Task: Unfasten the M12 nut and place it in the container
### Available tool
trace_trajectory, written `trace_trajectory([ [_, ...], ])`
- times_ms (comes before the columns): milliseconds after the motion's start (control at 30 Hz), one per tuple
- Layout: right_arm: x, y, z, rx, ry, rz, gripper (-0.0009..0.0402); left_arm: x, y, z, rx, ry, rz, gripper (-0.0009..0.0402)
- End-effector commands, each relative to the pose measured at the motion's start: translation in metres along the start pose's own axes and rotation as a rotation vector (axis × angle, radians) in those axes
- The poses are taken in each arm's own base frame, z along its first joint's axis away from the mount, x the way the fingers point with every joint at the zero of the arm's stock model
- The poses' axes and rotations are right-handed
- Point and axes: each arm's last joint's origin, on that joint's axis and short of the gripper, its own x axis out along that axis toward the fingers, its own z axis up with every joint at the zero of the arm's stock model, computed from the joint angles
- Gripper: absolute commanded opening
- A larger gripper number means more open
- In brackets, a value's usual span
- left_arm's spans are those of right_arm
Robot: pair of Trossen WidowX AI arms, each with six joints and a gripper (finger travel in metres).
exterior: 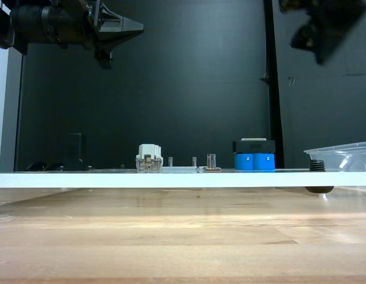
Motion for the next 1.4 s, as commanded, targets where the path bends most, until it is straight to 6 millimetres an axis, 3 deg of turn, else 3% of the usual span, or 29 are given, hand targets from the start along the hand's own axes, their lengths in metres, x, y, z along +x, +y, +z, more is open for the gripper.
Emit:
trace_trajectory([
  [33,-0.011,-0.006,0.016,0.043,-0.144,-0.034,0.0007,0.000,0.000,0.000,0.000,0.000,0.000,0.0000],
  [333,-0.010,-0.012,0.057,0.016,-0.604,-0.038,0.0000,0.000,0.000,0.000,0.000,0.000,0.000,0.0000],
  [500,-0.001,-0.020,0.066,0.028,-0.838,-0.029,0.0000,0.000,0.000,0.000,0.000,0.000,0.000,0.0000],
  [933,0.050,-0.040,0.040,0.013,-1.173,0.137,0.0000,0.000,0.000,0.000,0.000,0.000,0.000,0.0000],
  [1167,0.068,-0.042,0.026,0.026,-1.184,0.145,0.0000,0.000,0.000,0.000,0.000,0.000,0.000,0.0000],
  [1400,0.070,-0.042,0.024,0.005,-1.186,0.135,0.0000,0.000,0.000,0.000,0.000,0.000,0.000,0.0000],
])
